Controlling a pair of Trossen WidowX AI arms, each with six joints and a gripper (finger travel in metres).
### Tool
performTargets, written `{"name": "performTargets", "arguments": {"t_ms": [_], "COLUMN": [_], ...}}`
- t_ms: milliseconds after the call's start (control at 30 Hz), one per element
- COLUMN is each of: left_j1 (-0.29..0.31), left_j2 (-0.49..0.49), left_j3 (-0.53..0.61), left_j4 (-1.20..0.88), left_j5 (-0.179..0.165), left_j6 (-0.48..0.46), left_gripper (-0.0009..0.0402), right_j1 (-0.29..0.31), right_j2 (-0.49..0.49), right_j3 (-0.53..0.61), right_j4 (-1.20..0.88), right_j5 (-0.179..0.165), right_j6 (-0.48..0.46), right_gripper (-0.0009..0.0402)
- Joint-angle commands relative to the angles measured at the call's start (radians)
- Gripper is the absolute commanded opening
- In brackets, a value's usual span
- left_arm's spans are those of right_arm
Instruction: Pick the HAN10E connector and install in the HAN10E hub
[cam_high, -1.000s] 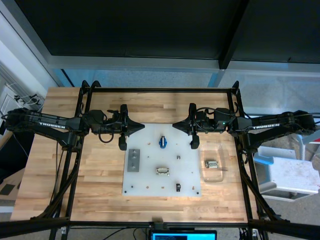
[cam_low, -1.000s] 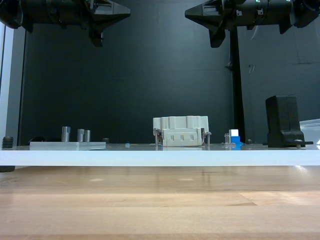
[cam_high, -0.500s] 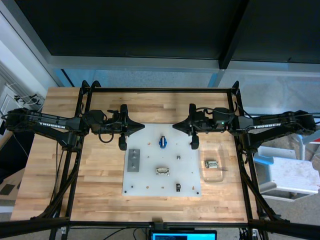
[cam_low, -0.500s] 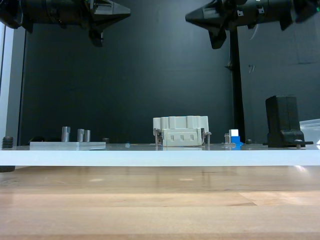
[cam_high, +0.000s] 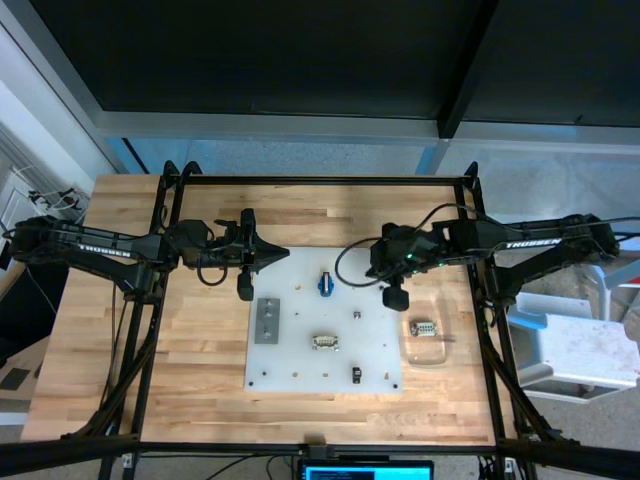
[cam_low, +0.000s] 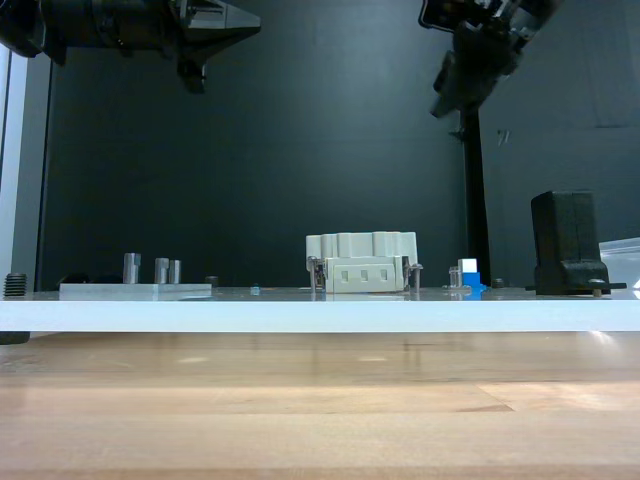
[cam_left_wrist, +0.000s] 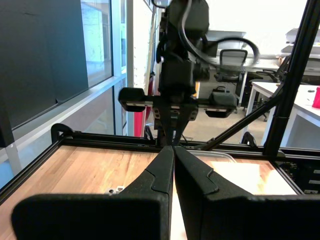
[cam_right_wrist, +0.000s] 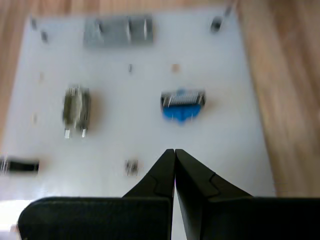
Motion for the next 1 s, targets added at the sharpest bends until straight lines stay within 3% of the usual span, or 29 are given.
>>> {"name": "performTargets", "arguments": {"t_ms": [33, 467, 533, 667, 1000], "left_j1": [0.000, 0.000, 0.000, 0.000, 0.000], "left_j2": [0.000, 0.000, 0.000, 0.000, 0.000], "left_j3": [0.000, 0.000, 0.000, 0.000, 0.000], "left_j4": [0.000, 0.000, 0.000, 0.000, 0.000], "left_j5": [0.000, 0.000, 0.000, 0.000, 0.000], "left_j6": [0.000, 0.000, 0.000, 0.000, 0.000], "left_gripper": [0.0000, 0.0000, 0.0000, 0.0000, 0.0000], "right_j1": [0.032, 0.145, 0.170, 0.219, 0.315], "right_j2": [0.014, 0.012, 0.010, 0.002, -0.002], "right_j3": [0.027, 0.032, 0.032, 0.032, -0.010], "right_j4": [-0.106, -0.394, -0.416, -0.442, -0.494], "right_j5": [-0.003, 0.003, 0.031, 0.074, 0.085], "right_j6": [0.018, 0.135, 0.138, 0.159, 0.261], "right_gripper": [0.0000, 0.0001, 0.0008, 0.0045, 0.0175]}}
